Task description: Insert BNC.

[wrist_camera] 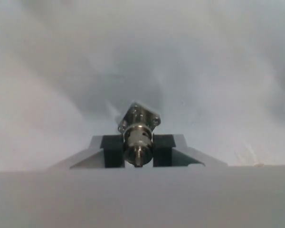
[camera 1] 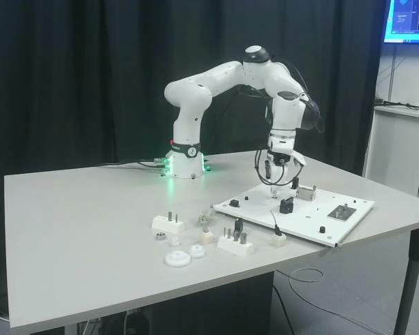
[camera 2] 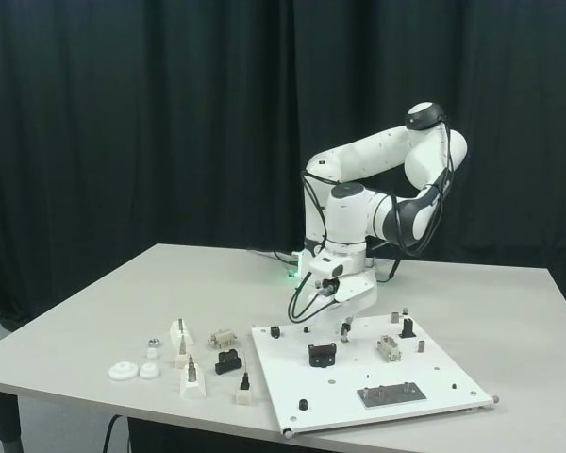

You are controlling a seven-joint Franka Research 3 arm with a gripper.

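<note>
Both end effector fingers apparently clamp the BNC connector.

So the shiny metal BNC plug sits clamped between the tool's black finger pads, barrel pointing down. Right below it there's the square-flanged metal BNC socket on the white board, near the plug's tip.
</note>
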